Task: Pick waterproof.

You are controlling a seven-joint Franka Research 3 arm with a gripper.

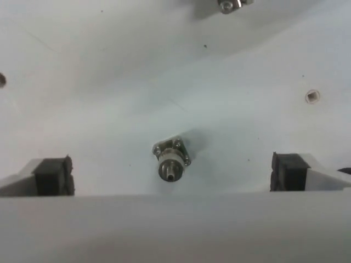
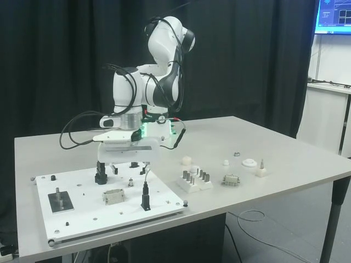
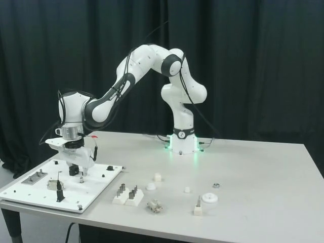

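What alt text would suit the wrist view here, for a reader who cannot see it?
A small metal connector stands upright on a white board, centred between the two black fingertips of the open claw, which does not touch it. Part of another metal fitting shows at the picture's edge.

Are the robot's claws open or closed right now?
Open. The gripper fingers stand wide apart, with the small metal connector untouched between them.

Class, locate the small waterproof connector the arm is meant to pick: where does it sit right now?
The waterproof connector stands on the white board, midway between the open gripper fingers in the wrist view, directly under the arm's hand.
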